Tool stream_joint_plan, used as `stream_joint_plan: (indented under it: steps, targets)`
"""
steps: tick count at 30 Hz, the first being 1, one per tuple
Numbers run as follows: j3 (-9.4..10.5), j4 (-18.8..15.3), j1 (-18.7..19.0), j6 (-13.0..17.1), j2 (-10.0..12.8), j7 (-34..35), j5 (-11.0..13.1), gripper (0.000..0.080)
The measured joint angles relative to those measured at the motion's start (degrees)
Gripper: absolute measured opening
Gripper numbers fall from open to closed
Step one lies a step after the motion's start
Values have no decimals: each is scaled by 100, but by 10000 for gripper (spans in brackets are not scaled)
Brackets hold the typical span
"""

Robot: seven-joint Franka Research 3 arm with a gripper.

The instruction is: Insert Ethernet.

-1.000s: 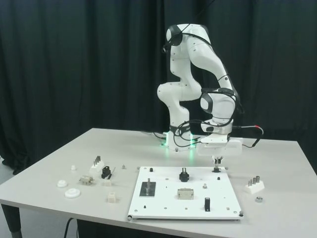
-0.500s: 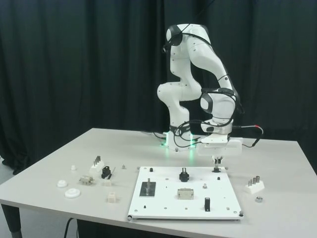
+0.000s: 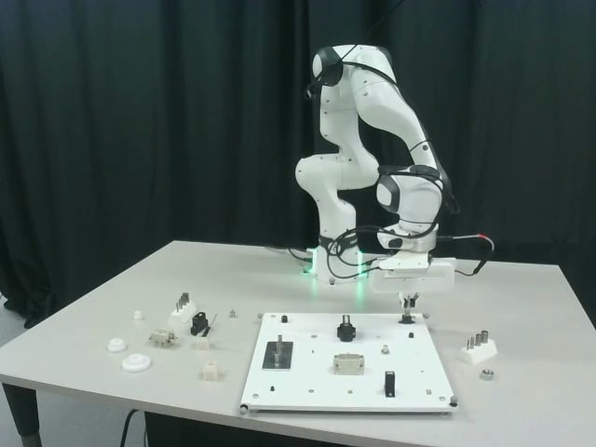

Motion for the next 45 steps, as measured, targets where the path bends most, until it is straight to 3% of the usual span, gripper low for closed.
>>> stream_joint_plan:
  steps: [45]
  targets:
    - [2, 1, -40, 7, 0, 1119, 61, 91]
